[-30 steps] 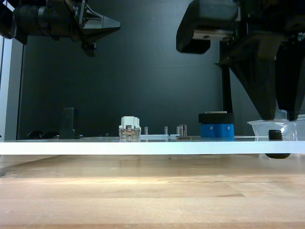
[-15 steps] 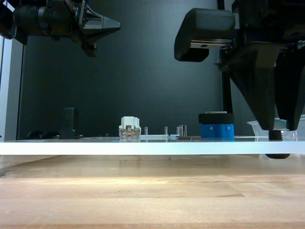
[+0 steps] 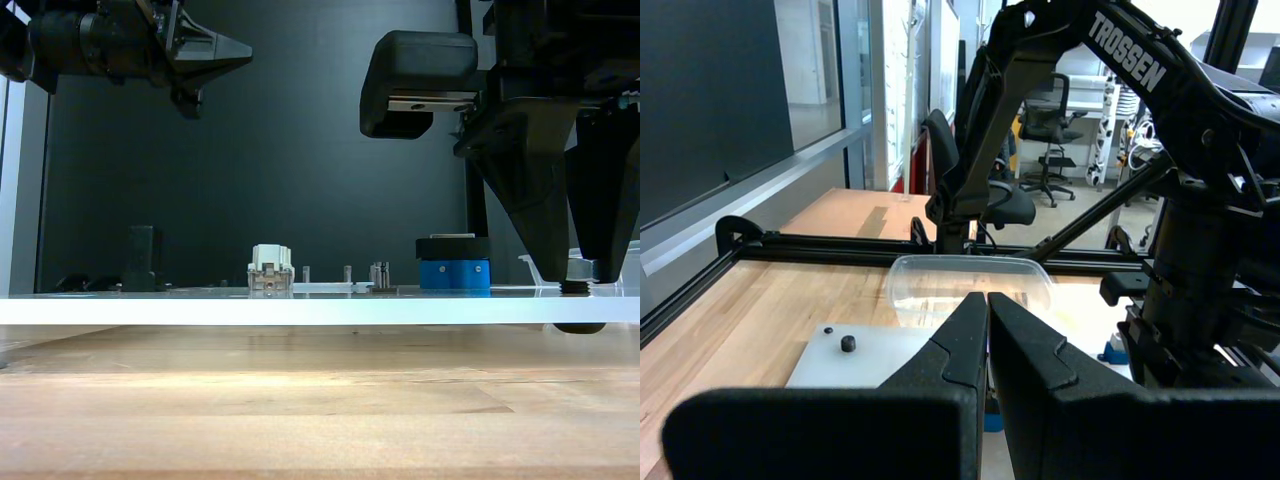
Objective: Pick the M12 nut and place it on its threads and fasten
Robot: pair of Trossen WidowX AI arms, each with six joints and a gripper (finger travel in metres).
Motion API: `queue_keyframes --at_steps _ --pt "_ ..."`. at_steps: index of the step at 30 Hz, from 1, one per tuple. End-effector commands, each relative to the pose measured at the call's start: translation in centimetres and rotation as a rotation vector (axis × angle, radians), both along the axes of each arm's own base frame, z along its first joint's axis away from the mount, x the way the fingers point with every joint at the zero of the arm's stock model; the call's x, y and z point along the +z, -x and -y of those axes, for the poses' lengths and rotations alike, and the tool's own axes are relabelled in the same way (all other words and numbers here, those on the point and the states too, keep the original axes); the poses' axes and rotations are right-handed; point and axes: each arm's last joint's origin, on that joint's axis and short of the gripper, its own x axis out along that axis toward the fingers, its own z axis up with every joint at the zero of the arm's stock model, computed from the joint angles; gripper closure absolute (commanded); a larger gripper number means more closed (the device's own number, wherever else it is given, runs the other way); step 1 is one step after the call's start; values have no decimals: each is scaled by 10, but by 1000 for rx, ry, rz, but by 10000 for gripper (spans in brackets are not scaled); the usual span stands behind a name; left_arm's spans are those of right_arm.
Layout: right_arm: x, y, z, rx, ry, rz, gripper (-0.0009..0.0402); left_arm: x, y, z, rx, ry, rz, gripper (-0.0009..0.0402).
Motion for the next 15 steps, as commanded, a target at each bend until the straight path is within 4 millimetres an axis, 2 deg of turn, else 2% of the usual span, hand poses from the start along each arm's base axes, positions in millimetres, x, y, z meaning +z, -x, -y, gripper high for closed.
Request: queue_keyframes --at_steps 1,8,15 --pt "-1 0 0 -15 0 2 364 0 0 0 0 0 -1 393" --pt "-1 -1 1 -165 -11 -4 364 0 0 0 0 0 0 393" --pt "-2 0 2 -462 -22 -27 364 0 0 0 0 0 0 393"
